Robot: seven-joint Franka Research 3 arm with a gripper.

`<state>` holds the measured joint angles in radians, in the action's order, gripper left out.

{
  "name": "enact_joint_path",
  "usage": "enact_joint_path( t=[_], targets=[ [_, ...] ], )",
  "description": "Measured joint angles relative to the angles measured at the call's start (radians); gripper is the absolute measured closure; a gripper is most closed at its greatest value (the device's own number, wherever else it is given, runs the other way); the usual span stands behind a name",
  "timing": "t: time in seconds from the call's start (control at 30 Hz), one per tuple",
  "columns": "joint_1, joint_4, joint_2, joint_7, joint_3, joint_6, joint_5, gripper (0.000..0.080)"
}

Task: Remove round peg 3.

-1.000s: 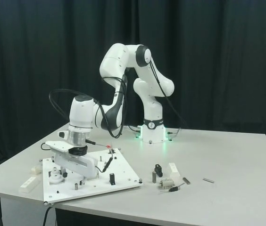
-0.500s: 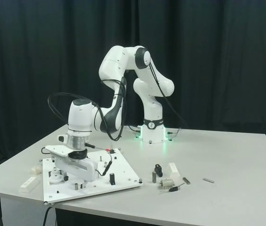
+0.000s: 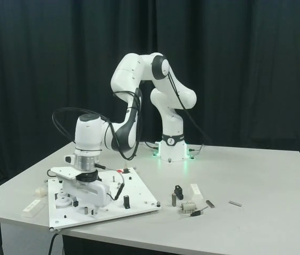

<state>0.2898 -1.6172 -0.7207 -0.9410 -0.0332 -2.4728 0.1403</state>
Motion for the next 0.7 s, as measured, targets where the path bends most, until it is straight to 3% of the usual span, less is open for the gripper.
enact_joint_path(
  t=[0.7],
  targets=[
    [0.003,0.100,-0.045,0.041,0.001,0.116,-0.062,0.0003]
  ],
)
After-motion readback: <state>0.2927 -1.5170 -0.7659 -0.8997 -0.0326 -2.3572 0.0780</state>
